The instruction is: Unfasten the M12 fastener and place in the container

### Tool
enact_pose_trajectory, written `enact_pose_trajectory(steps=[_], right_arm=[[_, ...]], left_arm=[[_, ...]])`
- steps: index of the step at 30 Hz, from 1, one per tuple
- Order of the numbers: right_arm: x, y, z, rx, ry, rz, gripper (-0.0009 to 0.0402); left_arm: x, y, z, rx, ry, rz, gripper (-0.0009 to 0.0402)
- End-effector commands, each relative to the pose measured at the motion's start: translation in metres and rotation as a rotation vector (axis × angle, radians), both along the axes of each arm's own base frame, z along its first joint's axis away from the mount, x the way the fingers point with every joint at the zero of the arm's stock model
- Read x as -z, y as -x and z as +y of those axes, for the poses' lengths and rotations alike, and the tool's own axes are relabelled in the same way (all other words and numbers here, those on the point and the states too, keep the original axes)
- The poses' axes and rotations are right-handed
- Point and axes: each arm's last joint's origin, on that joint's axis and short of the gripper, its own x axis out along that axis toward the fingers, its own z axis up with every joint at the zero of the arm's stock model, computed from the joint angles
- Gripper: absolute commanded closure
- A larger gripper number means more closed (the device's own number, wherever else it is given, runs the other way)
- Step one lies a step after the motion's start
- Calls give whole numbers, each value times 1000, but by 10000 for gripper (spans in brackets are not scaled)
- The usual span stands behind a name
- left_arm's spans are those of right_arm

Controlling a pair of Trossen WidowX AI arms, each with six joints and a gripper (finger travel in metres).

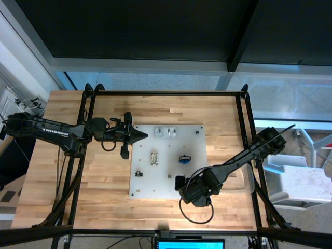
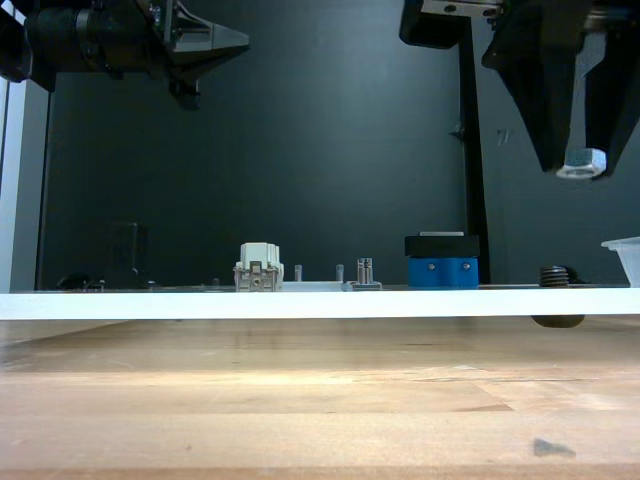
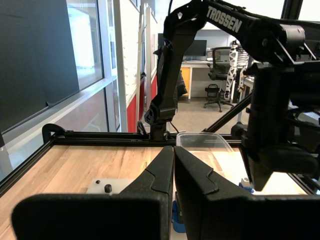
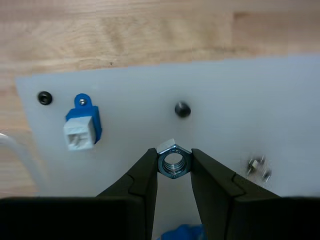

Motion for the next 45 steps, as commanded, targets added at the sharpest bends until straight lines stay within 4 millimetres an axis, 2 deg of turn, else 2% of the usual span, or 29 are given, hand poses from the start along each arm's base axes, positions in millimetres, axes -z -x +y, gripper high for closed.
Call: enact_pose_trajectory(steps=[1, 9, 15, 32, 39, 45], right_arm=[[-8, 9, -2, 81, -11, 12, 380], [-19, 36, -7, 267, -62, 5, 380], [-19, 58, -14, 355, -81, 10, 380], [-8, 121, -35, 457, -72, 49, 380], [-3, 135, -45, 525, -78, 54, 377], [0, 139, -47, 547, -78, 56, 352]], left_arm=[[0, 0, 0, 0, 0, 0, 393], [0, 0, 0, 0, 0, 0, 393], [0, 0, 0, 0, 0, 0, 393], [0, 0, 0, 0, 0, 0, 393], [0, 0, 0, 0, 0, 0, 393], [0, 0, 0, 0, 0, 0, 393]])
